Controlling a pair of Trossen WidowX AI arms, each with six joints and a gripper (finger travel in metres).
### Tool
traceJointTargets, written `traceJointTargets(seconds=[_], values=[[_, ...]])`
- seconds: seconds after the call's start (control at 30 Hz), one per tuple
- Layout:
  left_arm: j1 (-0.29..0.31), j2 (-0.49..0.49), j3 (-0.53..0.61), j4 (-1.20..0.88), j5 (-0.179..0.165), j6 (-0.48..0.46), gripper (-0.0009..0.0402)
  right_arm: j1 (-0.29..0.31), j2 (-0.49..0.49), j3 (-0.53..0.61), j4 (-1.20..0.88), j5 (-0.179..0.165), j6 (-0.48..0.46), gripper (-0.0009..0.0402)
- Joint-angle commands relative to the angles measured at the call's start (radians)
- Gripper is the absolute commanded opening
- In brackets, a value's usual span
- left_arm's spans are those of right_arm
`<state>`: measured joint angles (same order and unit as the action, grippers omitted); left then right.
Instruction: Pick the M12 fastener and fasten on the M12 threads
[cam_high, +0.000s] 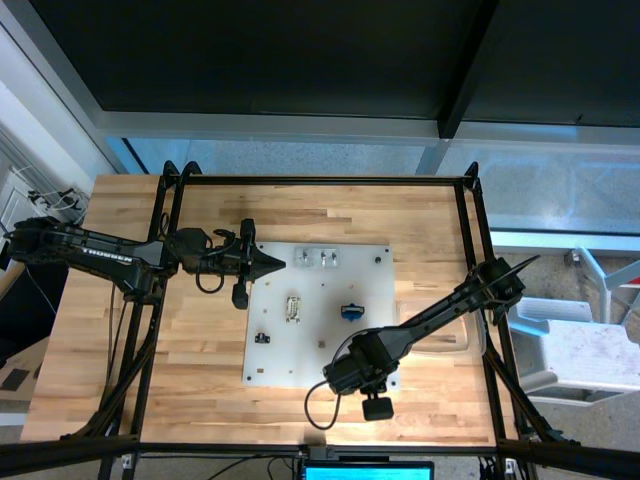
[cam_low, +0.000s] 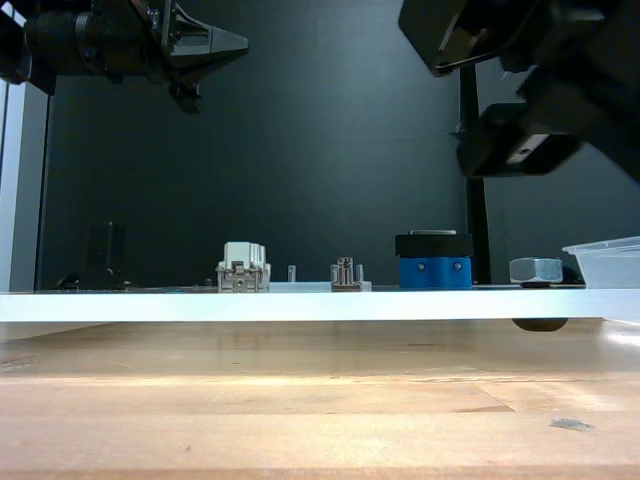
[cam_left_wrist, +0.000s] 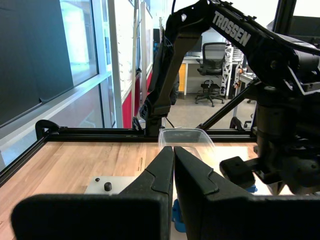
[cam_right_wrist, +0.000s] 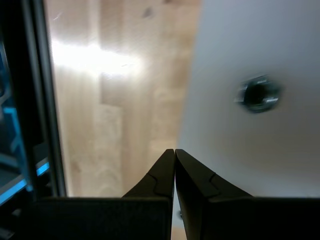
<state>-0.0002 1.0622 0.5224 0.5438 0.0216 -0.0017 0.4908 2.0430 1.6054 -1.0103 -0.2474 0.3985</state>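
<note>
The M12 nut (cam_low: 536, 269) sits on its stud (cam_right_wrist: 257, 93) at the white board's (cam_right_wrist: 240, 160) near right edge, and with the right gripper (cam_right_wrist: 175, 152) hovering beside it, fingers together and empty (left gripper (cam_left_wrist: 174, 150) parked far left, fingers likewise together), a careless descent could knock a barely threaded nut askew.

The desk (cam_high: 200, 340) is smooth, faintly glossy wood; the board (cam_high: 300, 350) is smooth white; the M12 fastener (cam_low: 536, 269) is bright metal. The left tool (cam_left_wrist: 173, 148), over the board's far-left edge, and the right tool (cam_right_wrist: 175, 150), over its near edge, are matt black.
</note>
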Motion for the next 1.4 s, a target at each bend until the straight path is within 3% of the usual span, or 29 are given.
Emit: traceJointTargets(seconds=[0.03, 0.2, 0.27, 0.43, 0.6, 0.7, 0.93, 1.0, 1.07, 1.1, 1.2, 1.23, 1.27, 1.4], values=[[0.000, 0.000, 0.000, 0.000, 0.000, 0.000, 0.0000, 0.000, 0.000, 0.001, -0.002, 0.019, 0.010, 0.0000], [0.000, 0.000, 0.000, 0.000, 0.000, 0.000, 0.0000, 0.001, 0.000, 0.001, -0.002, 0.024, 0.012, 0.0000], [0.000, 0.000, 0.000, 0.000, 0.000, 0.000, 0.0000, 0.000, 0.000, 0.001, -0.002, 0.074, 0.014, 0.0000], [0.000, 0.000, 0.000, 0.000, 0.000, 0.000, 0.0000, -0.008, -0.001, 0.001, -0.002, 0.244, 0.074, 0.0000], [0.000, 0.000, 0.000, 0.000, 0.000, 0.000, 0.0000, -0.011, -0.001, 0.000, 0.001, 0.337, 0.107, 0.0000], [0.000, 0.000, 0.000, 0.000, 0.000, 0.000, 0.0000, -0.011, -0.001, -0.006, 0.014, 0.352, 0.114, 0.0000], [0.000, 0.000, 0.000, 0.000, 0.000, 0.000, 0.0000, -0.011, 0.012, -0.009, 0.035, 0.349, 0.113, 0.0000], [0.000, 0.000, 0.000, 0.000, 0.000, 0.000, 0.0000, -0.010, 0.012, -0.007, 0.034, 0.335, 0.113, 0.0000], [0.000, 0.000, 0.000, 0.000, 0.000, 0.000, 0.0000, -0.010, 0.011, -0.006, 0.036, 0.276, 0.108, 0.0000], [0.000, 0.000, 0.000, 0.000, 0.000, 0.000, 0.0000, -0.011, 0.010, -0.006, 0.037, 0.232, 0.101, 0.0000], [0.000, 0.000, 0.000, 0.000, 0.000, 0.000, 0.0000, -0.010, 0.010, -0.006, 0.033, 0.044, 0.051, 0.0000], [0.000, 0.000, 0.000, 0.000, 0.000, 0.000, 0.0000, -0.011, 0.010, -0.006, 0.032, -0.002, 0.040, 0.0000], [0.000, 0.000, 0.000, 0.000, 0.000, 0.000, 0.0000, -0.010, 0.007, -0.006, 0.027, -0.021, 0.038, 0.0000], [0.000, 0.000, 0.000, 0.000, 0.000, 0.000, 0.0000, -0.010, 0.004, -0.006, 0.020, -0.010, 0.040, 0.0000]])
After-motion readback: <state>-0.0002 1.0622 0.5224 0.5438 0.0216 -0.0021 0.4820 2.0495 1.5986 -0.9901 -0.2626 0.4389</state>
